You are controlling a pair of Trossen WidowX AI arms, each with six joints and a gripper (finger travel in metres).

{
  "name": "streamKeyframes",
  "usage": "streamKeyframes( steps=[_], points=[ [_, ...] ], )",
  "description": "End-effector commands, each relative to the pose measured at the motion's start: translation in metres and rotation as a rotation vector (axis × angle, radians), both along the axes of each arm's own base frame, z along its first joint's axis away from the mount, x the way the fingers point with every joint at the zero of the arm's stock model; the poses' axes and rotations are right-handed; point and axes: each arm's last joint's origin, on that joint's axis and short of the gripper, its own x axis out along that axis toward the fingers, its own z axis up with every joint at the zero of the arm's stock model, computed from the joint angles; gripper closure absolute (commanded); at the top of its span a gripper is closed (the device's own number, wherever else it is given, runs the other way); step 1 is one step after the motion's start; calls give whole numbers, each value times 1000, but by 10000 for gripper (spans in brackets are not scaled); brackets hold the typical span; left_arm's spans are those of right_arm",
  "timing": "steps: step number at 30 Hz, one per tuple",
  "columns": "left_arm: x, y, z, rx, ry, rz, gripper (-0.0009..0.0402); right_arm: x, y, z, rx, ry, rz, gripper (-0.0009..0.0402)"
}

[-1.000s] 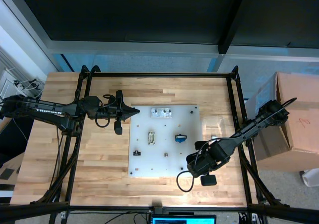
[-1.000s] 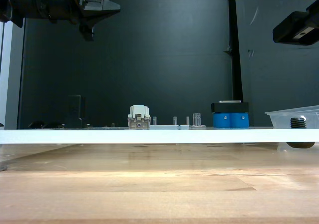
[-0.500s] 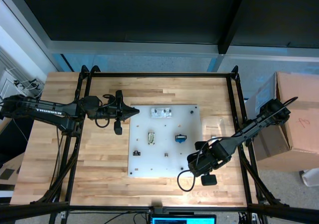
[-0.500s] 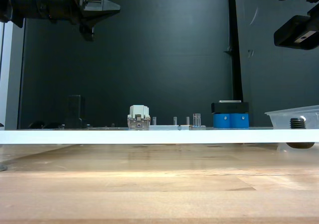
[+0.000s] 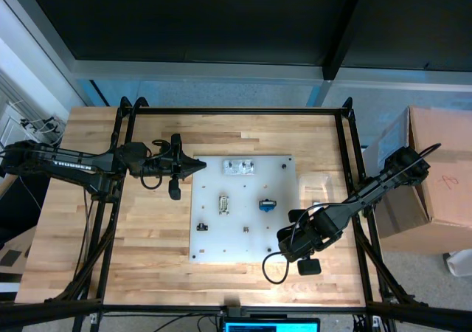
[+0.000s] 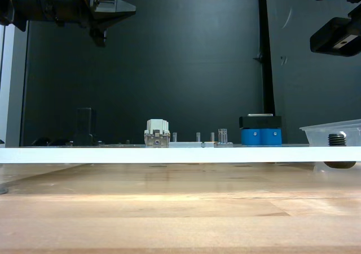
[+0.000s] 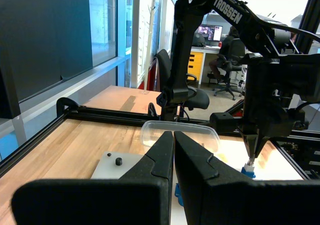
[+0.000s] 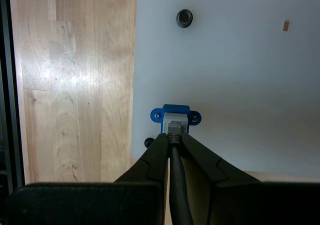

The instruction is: Pick the RJ45 connector and install on the taskboard

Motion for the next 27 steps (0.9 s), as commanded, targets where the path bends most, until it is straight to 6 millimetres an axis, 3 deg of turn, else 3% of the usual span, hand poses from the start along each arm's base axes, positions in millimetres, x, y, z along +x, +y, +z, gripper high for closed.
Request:
streamKeyframes(
  steps=[1,15,27],
  points=[
    [0,0,0,0,0,0,393,0,0,0,2,-4,1,389],
    [0,0,0,0,-1,0,393,0,0,2,4,-20,-5,277],
    [0,0,0,0,0,0,393,-19,-12,31,26,-53,0,259]
  ],
)
